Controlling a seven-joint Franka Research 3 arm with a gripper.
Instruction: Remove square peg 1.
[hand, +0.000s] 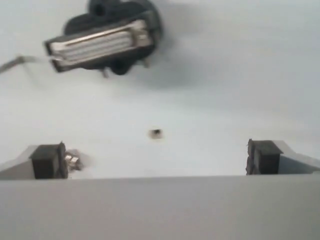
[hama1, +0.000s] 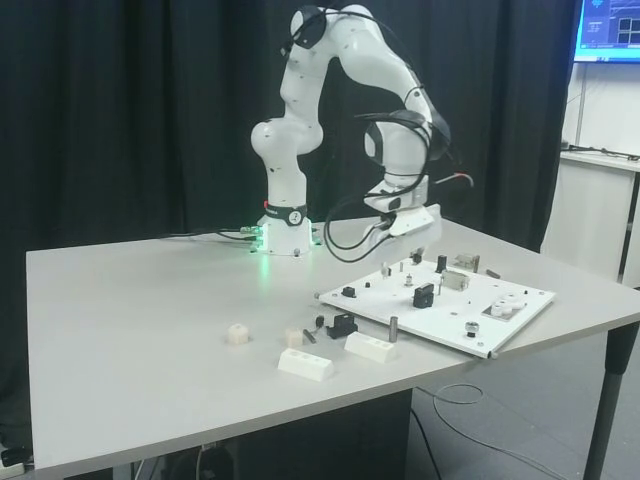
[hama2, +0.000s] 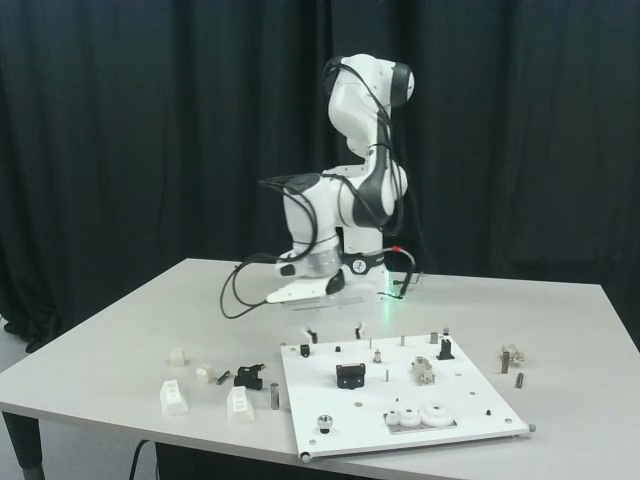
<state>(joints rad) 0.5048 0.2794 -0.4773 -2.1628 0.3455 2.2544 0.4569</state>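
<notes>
Table (hama1: 120, 300): grey, w/ black curtain behind. White arm (hama1: 300, 130) was bolted at the far side and bent fwd over the far edge of the white board (hama2: 470, 400), which lay flat on the table near the front edge.

Gripper (hand: 156, 160) pointed down at the board, above its far edge. Fingers (hand: 48, 161) were spread wide apart w/ nothing between them but bare board surface, so nothing was held and nothing touched.

Off the board, on the table beside it: two long white blocks (hama1: 305, 364), a small white cube (hama1: 237, 333) and a black part (hama1: 344, 325), all loose and near one another.

On the board: two white gears (hama2: 420, 415) side by side near the front, a black block (hama2: 350, 375) approx. mid-board, several short upright pins.

Wrist view: a black connector (hand: 102, 42) w/ grey metal face sat on the board ahead of the fingertips, well apart from them. A tiny dark hole (hand: 155, 133) lay between connector and fingertips.

Square peg 1: could not tell which of the small parts it was.
</notes>
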